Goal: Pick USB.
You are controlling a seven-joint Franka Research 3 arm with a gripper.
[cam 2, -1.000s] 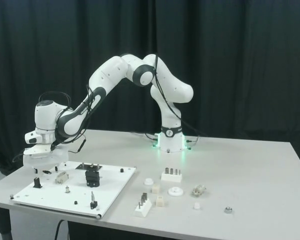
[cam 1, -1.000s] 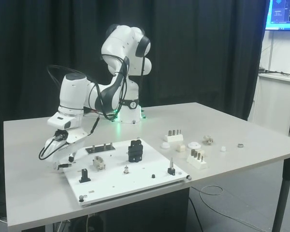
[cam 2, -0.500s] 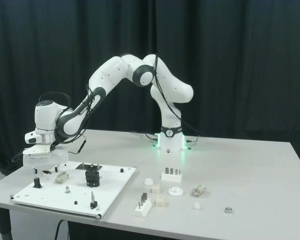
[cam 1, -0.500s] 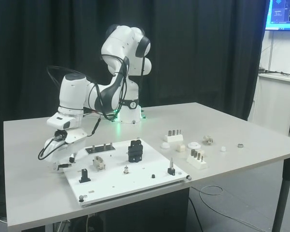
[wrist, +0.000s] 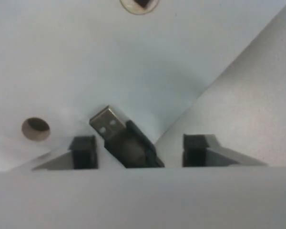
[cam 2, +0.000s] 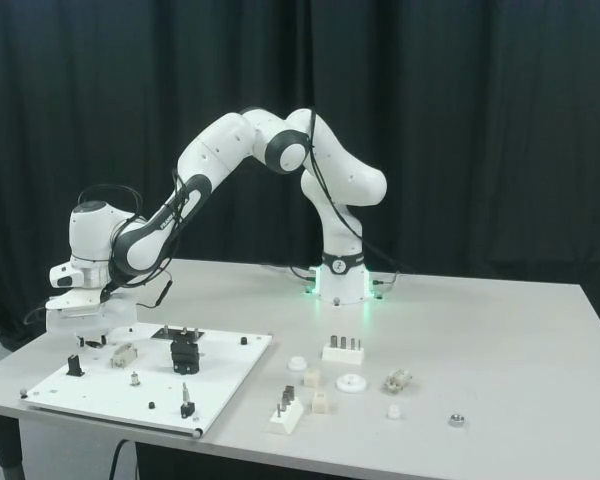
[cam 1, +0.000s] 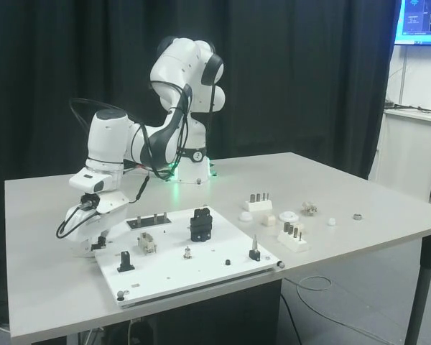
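Grey table [cam 1: 330,183] before black curtain [cam 2: 460,120]

My arm [cam 2: 230,150] is white with rounded shells and black joint bands. Black cables [cam 1: 75,219] loop loosely off the wrist. I see a green light ring [cam 2: 320,290] glowing at its base [cam 2: 342,283].

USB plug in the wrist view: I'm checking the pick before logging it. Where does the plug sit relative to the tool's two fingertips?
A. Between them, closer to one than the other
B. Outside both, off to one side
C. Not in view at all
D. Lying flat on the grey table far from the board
A: the USB plug shows between the fingertips, nearer that one, above the white board.
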